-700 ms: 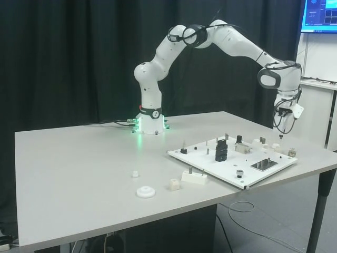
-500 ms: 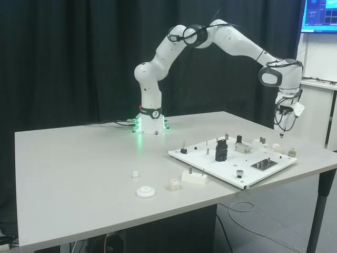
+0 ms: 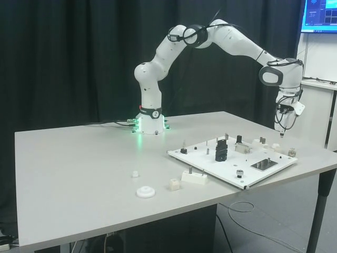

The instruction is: Insert USB.

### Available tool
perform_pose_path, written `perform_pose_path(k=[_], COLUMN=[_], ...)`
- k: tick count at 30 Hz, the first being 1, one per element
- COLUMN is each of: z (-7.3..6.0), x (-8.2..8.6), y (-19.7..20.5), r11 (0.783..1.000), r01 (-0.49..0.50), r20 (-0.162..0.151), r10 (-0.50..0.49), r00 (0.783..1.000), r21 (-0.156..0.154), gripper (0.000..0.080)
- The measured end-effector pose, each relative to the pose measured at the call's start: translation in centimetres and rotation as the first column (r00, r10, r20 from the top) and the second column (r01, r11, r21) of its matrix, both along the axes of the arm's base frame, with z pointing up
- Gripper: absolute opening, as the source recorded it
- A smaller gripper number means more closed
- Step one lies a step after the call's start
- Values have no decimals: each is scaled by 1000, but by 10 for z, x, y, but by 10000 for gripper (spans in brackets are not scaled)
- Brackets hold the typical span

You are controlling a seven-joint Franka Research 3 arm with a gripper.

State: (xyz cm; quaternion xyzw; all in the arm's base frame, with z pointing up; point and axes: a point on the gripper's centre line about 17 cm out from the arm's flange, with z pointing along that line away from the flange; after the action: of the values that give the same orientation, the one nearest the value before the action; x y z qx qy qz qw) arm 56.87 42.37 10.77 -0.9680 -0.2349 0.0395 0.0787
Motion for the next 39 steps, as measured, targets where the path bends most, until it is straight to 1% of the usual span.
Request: perform_pose_path(k=[15, 20, 24, 28, 34, 39], z=[0, -1, 0, 5, 18, 31], x=[1, 0, -5, -11, -23, -32], y=[-1, -4, -10, -18, -31, -45], r11=[1000, 1000, 999, 997, 993, 986], r01=[-3, -7, -14, -25, -32, -21], r20=[3, 0, -16, -36, -72, -95], r10=[3, 7, 14, 22, 24, 6], r00=[1000, 1000, 1000, 999, 997, 995], r21=[-3, -17, -42, -69, -113, -163], gripper=[70, 70, 70, 70, 70, 70])
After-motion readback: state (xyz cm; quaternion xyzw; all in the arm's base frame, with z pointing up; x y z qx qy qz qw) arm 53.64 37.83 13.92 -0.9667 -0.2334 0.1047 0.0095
